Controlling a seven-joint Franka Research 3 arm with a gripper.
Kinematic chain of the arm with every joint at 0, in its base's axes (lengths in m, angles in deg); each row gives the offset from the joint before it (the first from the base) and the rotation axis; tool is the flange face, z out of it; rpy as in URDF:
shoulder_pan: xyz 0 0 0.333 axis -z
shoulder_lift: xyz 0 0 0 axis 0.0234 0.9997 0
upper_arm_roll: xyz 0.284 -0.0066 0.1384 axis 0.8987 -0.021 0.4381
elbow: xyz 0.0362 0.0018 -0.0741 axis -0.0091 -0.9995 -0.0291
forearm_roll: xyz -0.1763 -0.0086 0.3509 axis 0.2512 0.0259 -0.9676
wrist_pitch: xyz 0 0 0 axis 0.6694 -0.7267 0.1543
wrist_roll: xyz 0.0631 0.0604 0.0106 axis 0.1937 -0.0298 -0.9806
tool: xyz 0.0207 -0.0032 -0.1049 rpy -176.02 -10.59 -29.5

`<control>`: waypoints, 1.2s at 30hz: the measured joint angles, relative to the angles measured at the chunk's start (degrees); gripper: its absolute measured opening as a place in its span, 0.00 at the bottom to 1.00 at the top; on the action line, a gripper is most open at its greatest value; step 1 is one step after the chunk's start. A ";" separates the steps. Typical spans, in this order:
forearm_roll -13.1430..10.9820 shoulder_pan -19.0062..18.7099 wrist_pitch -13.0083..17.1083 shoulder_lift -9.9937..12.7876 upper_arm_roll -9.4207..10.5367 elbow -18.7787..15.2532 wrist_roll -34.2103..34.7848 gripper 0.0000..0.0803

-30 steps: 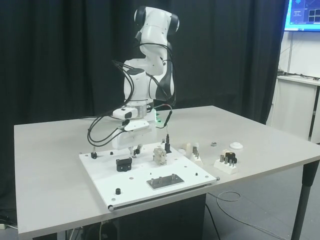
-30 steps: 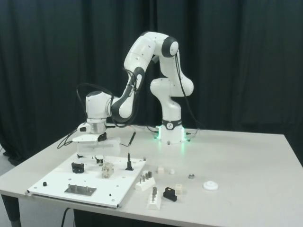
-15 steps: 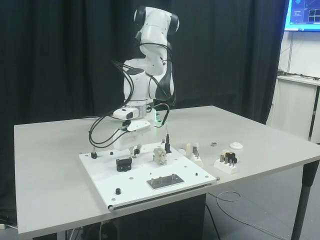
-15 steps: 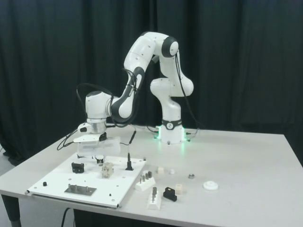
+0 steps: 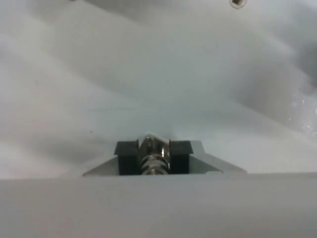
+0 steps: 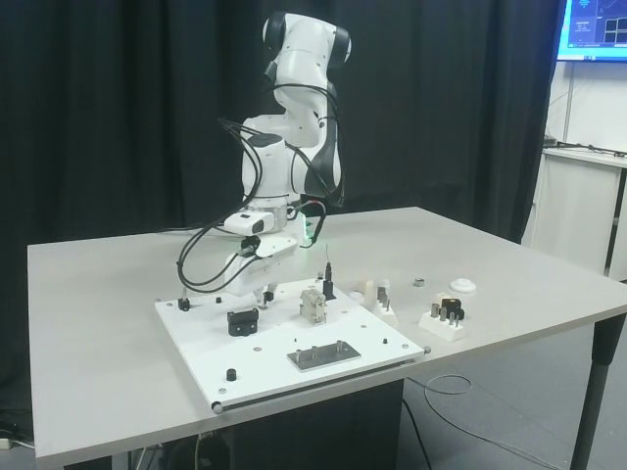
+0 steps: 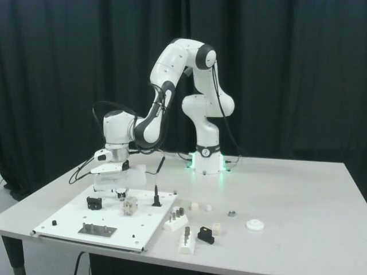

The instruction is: Insert BNC.

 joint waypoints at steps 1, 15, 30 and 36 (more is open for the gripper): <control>-0.02 0.00 -0.01 0.00 0.00 0.00 -0.14 0.16; -0.65 0.08 -0.16 0.03 0.00 0.03 -3.07 0.16; -0.84 0.14 -0.43 0.03 -0.01 0.12 -5.97 0.16; -1.14 0.16 -0.47 0.04 -0.01 0.12 -7.35 0.16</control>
